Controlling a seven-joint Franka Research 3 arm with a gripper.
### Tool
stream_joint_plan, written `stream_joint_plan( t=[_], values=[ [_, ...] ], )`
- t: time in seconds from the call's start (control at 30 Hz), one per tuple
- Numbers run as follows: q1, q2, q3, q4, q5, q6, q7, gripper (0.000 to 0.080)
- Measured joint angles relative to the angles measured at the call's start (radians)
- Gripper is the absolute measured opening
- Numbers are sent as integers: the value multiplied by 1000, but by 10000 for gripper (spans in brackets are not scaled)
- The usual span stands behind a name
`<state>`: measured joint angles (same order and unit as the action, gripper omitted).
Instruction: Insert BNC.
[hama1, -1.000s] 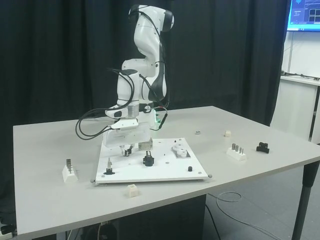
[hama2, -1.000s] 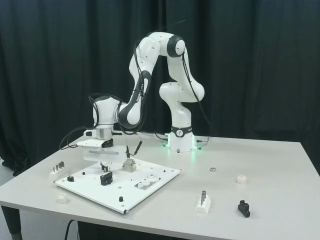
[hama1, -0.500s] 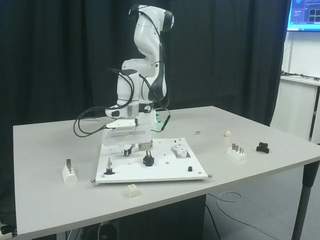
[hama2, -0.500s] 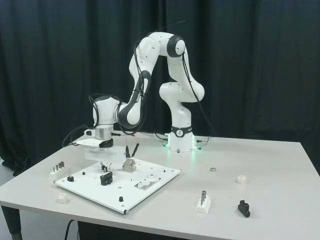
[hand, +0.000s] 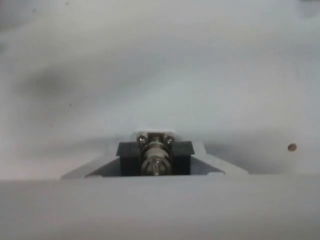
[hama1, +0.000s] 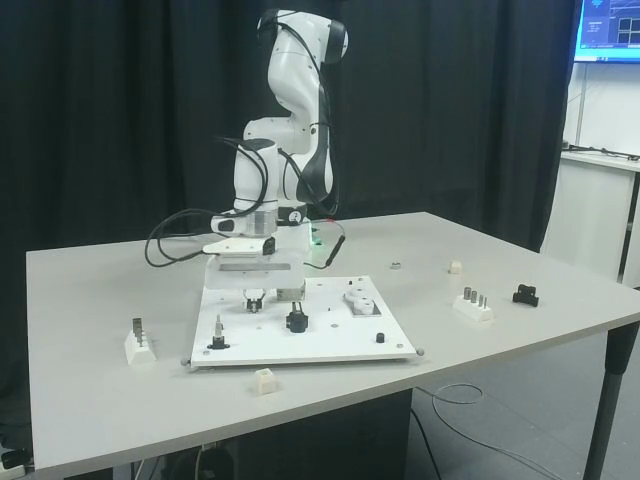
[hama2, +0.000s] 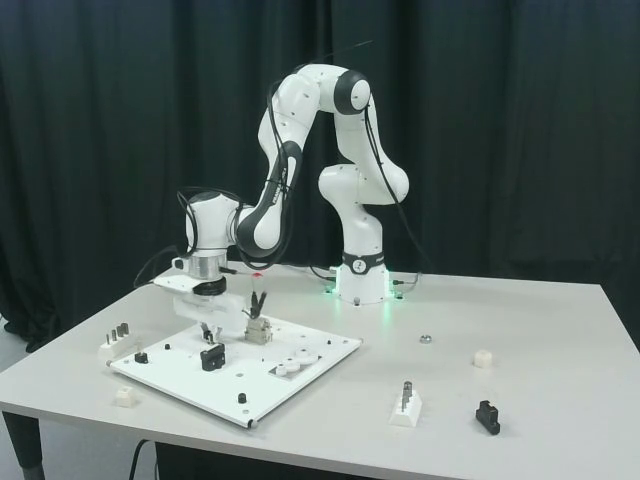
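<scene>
Shiny metal BNC connector, matt white board, glossy arm

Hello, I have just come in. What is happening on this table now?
A white robot arm is working over a white board of small fittings on the grey table, to insert a BNC connector. Its claw hangs just above the board. The wrist view shows a metal connector in a black holder directly below. Spare parts lie around.

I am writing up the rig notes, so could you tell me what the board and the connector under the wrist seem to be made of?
The board looks like matte white plastic or painted sheet: flat, thin-edged, without glare. The connector looks like bare metal, probably plated: it glints grey, with two screw heads beside it, in a black mount that looks like plastic.
</scene>
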<state>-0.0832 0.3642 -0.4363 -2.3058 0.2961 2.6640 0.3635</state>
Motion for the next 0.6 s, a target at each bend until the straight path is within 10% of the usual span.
stream_joint_plan(
  t=[0.6],
  values=[
    [0, 2, -1, 3, 0, -5, 323, 120]
  ],
)
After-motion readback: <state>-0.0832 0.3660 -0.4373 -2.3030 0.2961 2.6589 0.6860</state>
